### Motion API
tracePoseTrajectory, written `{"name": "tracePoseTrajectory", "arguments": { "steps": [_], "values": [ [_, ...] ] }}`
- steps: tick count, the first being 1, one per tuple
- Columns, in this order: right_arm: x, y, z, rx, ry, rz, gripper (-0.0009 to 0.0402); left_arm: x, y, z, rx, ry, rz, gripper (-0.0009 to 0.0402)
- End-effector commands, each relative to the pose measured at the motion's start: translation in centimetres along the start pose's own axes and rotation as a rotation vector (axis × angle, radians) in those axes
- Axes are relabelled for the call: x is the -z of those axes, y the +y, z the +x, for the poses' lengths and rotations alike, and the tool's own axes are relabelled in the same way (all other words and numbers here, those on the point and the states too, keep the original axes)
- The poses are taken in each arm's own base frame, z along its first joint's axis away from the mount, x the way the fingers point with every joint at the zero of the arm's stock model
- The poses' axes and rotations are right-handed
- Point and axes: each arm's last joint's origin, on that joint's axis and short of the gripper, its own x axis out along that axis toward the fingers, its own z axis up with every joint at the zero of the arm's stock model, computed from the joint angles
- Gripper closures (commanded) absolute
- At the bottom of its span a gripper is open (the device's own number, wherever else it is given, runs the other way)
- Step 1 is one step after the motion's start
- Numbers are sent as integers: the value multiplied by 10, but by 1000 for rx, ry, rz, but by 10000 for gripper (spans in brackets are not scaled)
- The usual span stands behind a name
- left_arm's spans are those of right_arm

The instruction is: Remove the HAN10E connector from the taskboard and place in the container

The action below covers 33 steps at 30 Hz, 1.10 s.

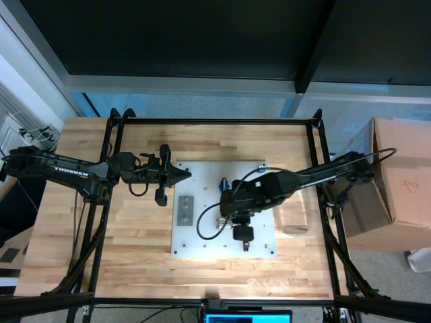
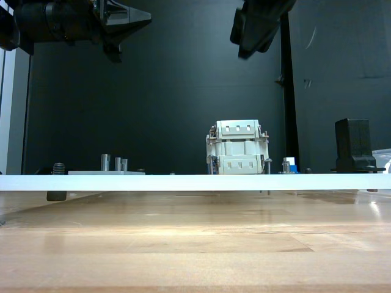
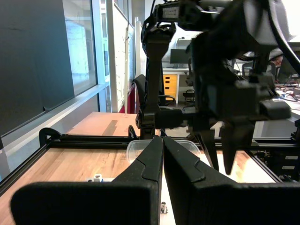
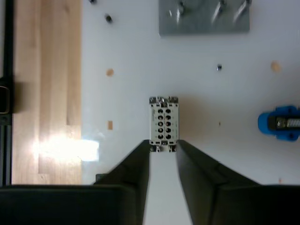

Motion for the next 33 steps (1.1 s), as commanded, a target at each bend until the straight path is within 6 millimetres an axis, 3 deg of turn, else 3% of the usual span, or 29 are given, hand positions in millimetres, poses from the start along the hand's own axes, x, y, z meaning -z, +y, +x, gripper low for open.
{"name": "tracePoseTrajectory", "arguments": {
  "steps": [1, 7, 13, 19, 25, 33],
  "values": [
    [-8, 3, 12, 18, 55, 17, 249, 0, 0, 0, 0, 0, 0, 393],
    [-18, 12, 36, 37, 97, 22, 151, 0, 0, 0, 0, 0, 0, 393],
    [-19, 15, 64, 70, 149, 16, 117, 0, 0, 0, 0, 0, 0, 393],
    [-16, 16, 89, 89, 206, 5, 124, 0, 0, 0, 0, 0, 0, 393],
    [-15, 15, 99, 92, 217, -2, 142, 0, 0, 0, 0, 0, 0, 393],
    [-10, 13, 105, 99, 235, -5, 231, 0, 0, 0, 0, 0, 0, 393]
  ]
}}
